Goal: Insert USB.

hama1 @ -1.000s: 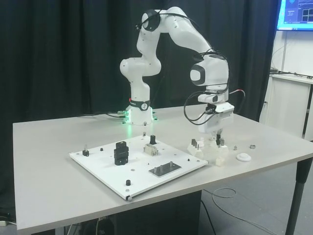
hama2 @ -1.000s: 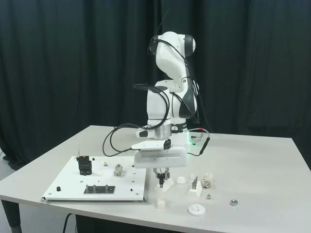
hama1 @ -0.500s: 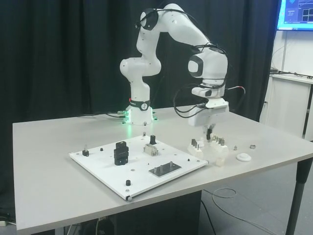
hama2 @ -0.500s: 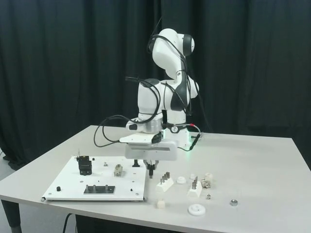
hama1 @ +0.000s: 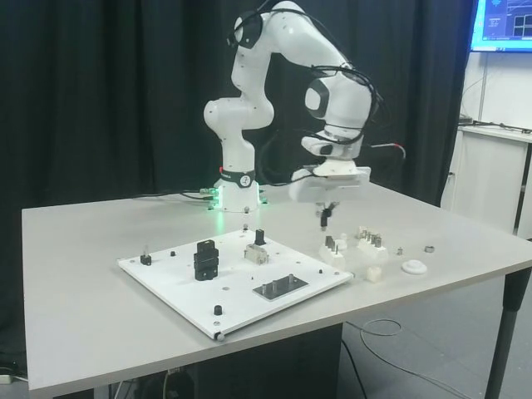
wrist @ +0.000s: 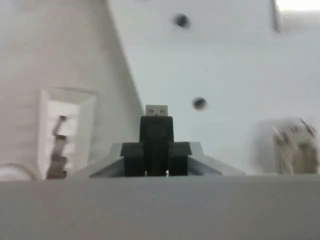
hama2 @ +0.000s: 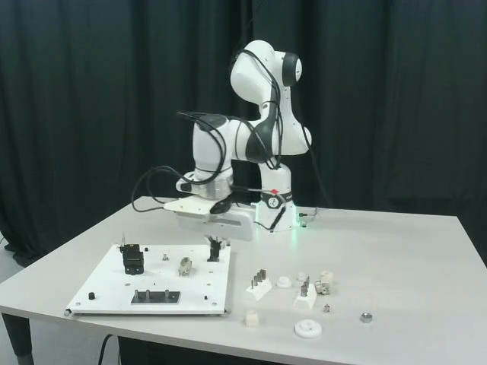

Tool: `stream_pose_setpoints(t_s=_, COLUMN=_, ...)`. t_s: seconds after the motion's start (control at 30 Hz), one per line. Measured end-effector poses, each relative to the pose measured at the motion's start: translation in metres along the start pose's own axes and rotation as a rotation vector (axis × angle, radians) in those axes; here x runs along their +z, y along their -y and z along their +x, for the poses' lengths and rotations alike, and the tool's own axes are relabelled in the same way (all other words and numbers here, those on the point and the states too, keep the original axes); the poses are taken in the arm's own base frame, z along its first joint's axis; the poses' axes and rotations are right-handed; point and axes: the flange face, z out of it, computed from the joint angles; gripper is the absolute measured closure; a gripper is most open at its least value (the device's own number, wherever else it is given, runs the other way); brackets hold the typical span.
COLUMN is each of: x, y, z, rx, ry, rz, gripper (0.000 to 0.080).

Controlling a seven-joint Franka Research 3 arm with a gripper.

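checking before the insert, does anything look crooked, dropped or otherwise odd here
Nothing stands out. The USB plug sits straight in the gripper, metal tip pointing out, above the white board. The loose white parts lie beside the board on the grey table.

The hand [hama1: 325,218] hangs seemingly over the board's [hama1: 179,293] edge, holders [hama1: 333,249] beside.

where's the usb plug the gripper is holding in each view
Wrist view: the USB plug sits at centre, clamped in the gripper, metal tip over the white board.
First room view: the plug hangs below the gripper, above the board's far right edge.
Second room view: it is not visible; the gripper is at the board's far right corner.
Shared landmark: the white board.
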Motion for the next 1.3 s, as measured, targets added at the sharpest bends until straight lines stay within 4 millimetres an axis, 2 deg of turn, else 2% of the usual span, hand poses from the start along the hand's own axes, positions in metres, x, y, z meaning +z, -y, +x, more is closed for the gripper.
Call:
stream_pose_setpoints(t_s=0.33, x=0.004, y=-0.049, z=0.024, rx=0.226, ry=0.043, rz=-0.063, gripper=0.0708)
stream_pose_setpoints(t_s=0.63, x=0.015, y=-0.098, z=0.033, rx=0.423, ry=0.077, rz=-0.094, gripper=0.0708)
stream_pose_setpoints(t_s=0.97, x=0.026, y=-0.144, z=0.027, rx=0.601, ry=0.104, rz=-0.070, gripper=0.0708)
stream_pose_setpoints(t_s=1.3, x=0.039, y=-0.170, z=0.007, rx=0.719, ry=0.131, rz=0.003, gripper=0.0708)
